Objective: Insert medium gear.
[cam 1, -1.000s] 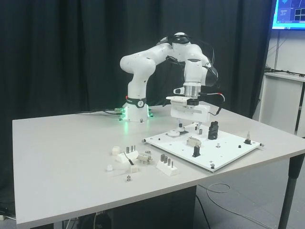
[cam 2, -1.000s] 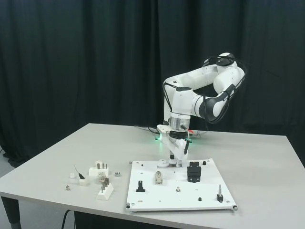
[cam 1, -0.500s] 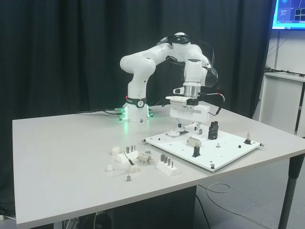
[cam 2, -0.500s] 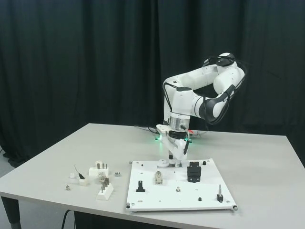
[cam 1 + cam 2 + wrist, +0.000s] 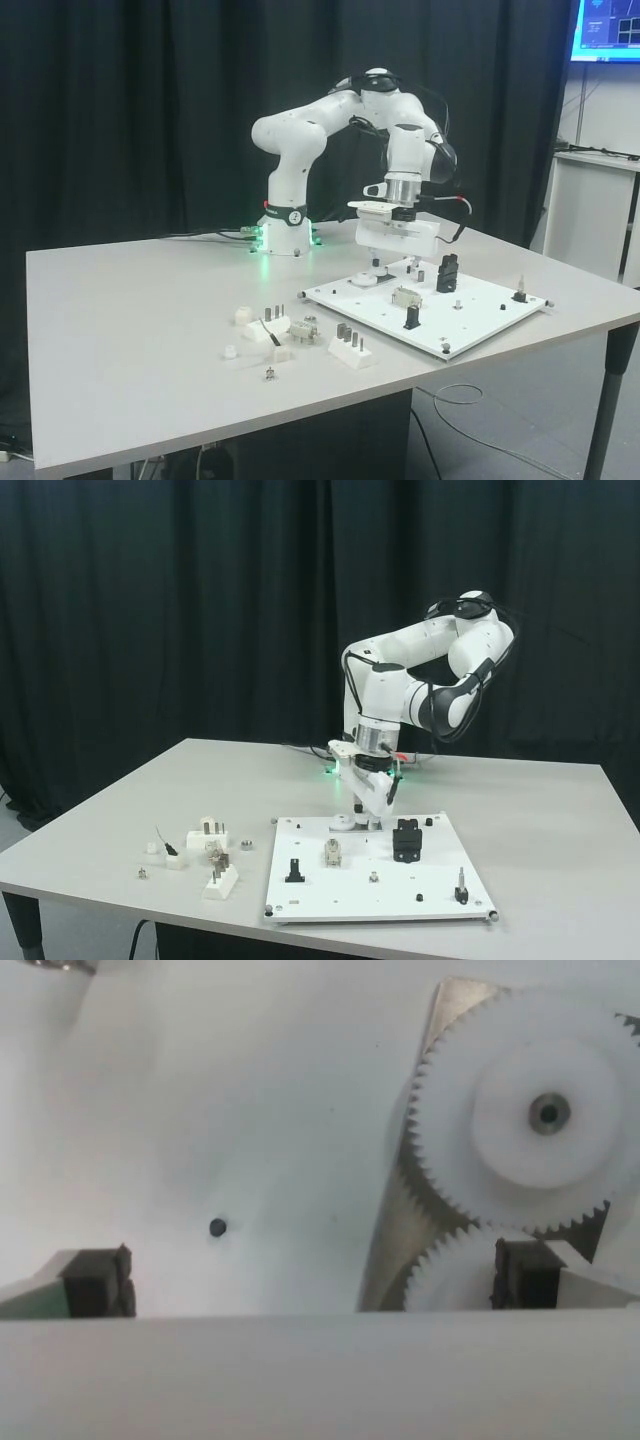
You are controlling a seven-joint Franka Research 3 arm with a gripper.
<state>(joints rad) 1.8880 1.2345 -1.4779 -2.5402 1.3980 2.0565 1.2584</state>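
Lifted a little since a second ago, my tool (image 5: 310,1280) hangs spread wide and empty above the white board (image 5: 250,1110), the medium gear (image 5: 455,1275) meshed by the big gear (image 5: 540,1110), so any sideways drift could snag its teeth.

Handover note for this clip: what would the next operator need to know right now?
Pincer: open, holding nothing, low over the white board.
Gears: large gear sits on its shaft on the grey plate; the medium gear lies beside it, teeth meeting, one fingertip close against it.
Done: medium gear looks seated, though it is partly hidden.
Left: confirm seating, lift clear.
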